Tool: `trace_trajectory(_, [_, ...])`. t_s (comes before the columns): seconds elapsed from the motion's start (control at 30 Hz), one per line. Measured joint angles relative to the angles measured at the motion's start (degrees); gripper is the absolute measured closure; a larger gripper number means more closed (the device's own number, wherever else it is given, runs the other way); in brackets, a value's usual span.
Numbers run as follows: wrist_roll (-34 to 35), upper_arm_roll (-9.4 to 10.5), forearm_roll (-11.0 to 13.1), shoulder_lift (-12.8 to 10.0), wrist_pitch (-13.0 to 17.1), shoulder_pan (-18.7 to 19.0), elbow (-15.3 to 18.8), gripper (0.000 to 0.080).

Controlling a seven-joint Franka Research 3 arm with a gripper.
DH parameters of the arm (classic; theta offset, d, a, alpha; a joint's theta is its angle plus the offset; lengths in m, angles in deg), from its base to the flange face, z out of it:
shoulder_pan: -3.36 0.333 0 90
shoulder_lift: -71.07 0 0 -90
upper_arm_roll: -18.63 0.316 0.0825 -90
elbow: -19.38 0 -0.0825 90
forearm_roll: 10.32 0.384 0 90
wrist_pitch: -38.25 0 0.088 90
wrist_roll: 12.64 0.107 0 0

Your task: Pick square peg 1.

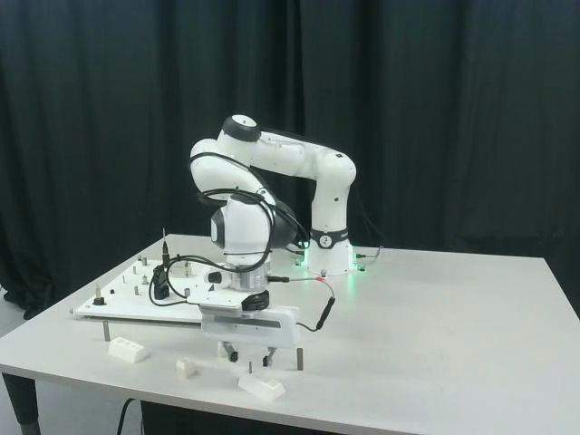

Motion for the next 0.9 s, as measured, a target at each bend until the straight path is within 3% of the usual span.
trace_trajectory(0.07, [0.0, -0.04, -0.33, 0.02, 0.01, 0.07, 0.0, 0.0124])
trace_trajectory(0.1, [0.0, -0.06, -0.5, 0.04, 0.01, 0.1, 0.0, 0.0288])
trace_trajectory(0.33, [-0.27, -0.34, -0.9, 0.16, 0.14, 0.28, 0.0, 0.0288])
trace_trajectory(0.4, [-0.36, -0.46, -0.91, 0.16, 0.27, 0.32, 0.0, 0.0602])
trace_trajectory(0.57, [-0.39, -0.74, -0.93, 0.17, 0.59, 0.38, 0.0, 0.0602])
trace_trajectory(0.6, [-0.39, -0.77, -0.93, 0.17, 0.66, 0.38, 0.0, 0.0743])
trace_trajectory(0.9, [-0.39, -0.74, -0.92, 0.18, 1.02, 0.44, 0.04, 0.0772])
